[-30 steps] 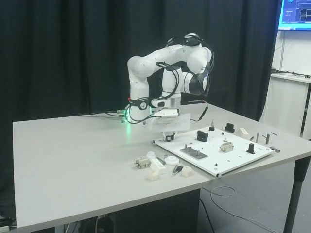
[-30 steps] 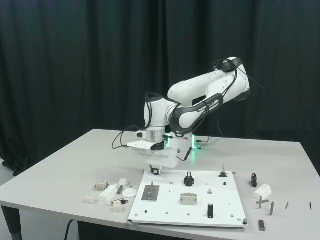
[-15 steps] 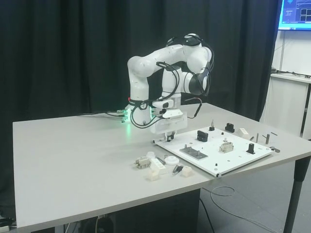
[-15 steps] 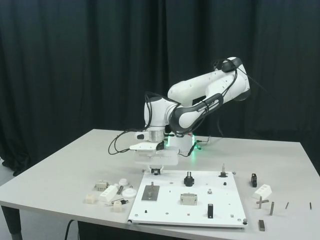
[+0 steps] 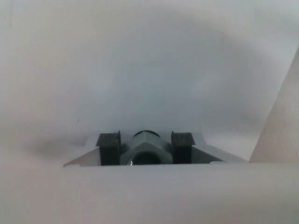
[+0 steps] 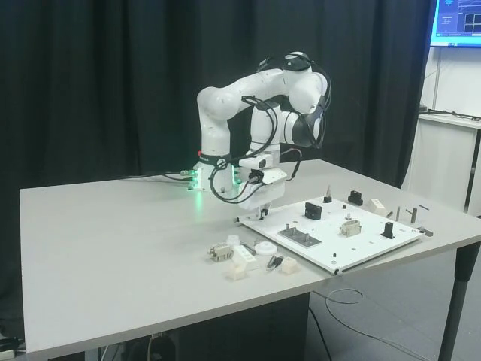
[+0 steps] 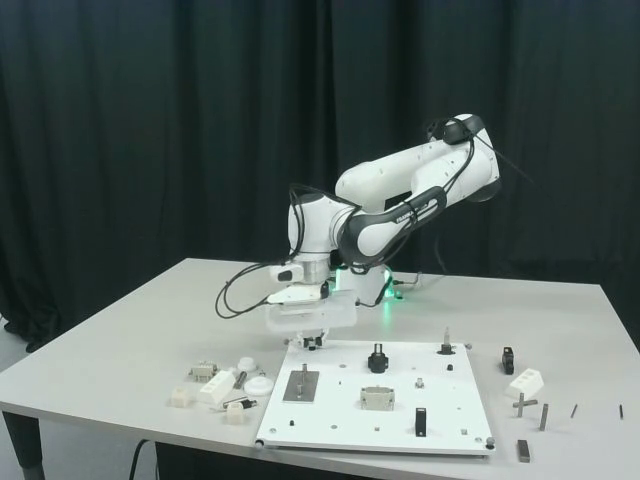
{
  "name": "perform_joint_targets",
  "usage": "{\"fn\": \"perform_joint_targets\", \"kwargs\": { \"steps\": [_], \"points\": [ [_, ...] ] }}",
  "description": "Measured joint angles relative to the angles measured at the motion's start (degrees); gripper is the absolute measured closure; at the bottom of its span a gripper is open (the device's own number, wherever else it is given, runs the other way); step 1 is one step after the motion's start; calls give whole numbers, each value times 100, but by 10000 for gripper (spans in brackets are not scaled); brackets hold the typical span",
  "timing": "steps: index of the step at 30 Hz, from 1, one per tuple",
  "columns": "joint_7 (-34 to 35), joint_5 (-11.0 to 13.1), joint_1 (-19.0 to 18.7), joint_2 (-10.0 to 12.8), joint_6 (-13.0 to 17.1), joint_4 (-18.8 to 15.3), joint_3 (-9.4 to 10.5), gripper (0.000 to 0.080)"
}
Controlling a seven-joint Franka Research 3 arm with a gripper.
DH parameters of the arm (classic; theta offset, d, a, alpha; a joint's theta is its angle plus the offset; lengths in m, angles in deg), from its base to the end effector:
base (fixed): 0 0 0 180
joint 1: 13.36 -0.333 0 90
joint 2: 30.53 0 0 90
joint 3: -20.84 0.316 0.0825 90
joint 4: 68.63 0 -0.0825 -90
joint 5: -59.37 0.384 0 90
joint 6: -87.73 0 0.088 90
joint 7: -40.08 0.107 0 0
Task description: Remove bolt 4.
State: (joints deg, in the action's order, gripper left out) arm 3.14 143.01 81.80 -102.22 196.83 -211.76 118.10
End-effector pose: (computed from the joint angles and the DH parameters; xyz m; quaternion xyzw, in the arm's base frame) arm 0.4291 -0.0377 0.1992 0.9863 -0.1651 -0.0031 0.0058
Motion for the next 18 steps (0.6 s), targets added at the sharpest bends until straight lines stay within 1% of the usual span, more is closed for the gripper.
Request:
{"fn": "perform_joint_targets", "kwargs": {
  "steps": [6,11,18],
  "points": [
    [-803,0,11,0,-36,0,-10,573],
    [-1226,1,25,0,-64,4,-16,573],
    [-2190,0,33,0,-93,4,-23,573]
  ]
}}
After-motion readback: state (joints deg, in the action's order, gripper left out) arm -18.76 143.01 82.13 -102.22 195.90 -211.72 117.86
